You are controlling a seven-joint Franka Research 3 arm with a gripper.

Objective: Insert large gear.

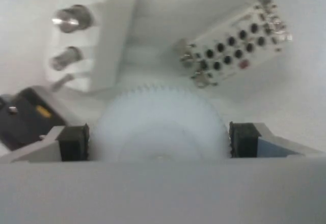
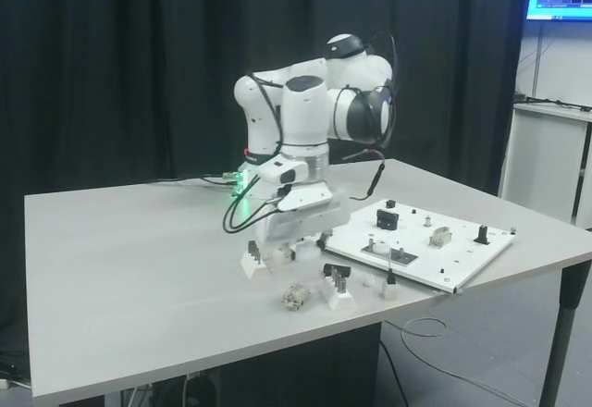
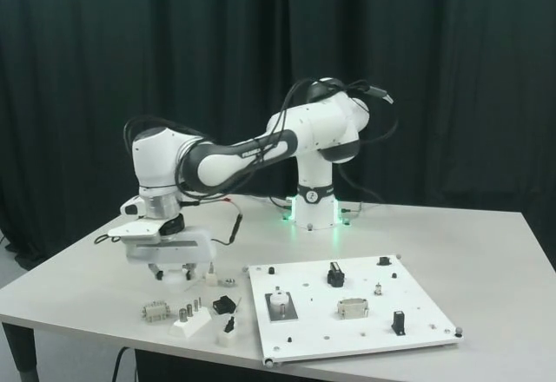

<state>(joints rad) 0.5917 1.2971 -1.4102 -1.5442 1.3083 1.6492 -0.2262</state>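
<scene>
Wrist view: gripper (image 1: pixel 159 141) round lg gear (image 1: pixel 160 124)

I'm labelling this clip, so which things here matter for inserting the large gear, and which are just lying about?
For the job:
- gear, held in the pincer
- white board, where parts get fitted

Lying about:
- pin connector
- white block with metal pegs
- black part

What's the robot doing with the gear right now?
Gripper shut on gear. Gear held off the board, over loose parts on the table. Nothing blocking that I can see.
</scene>
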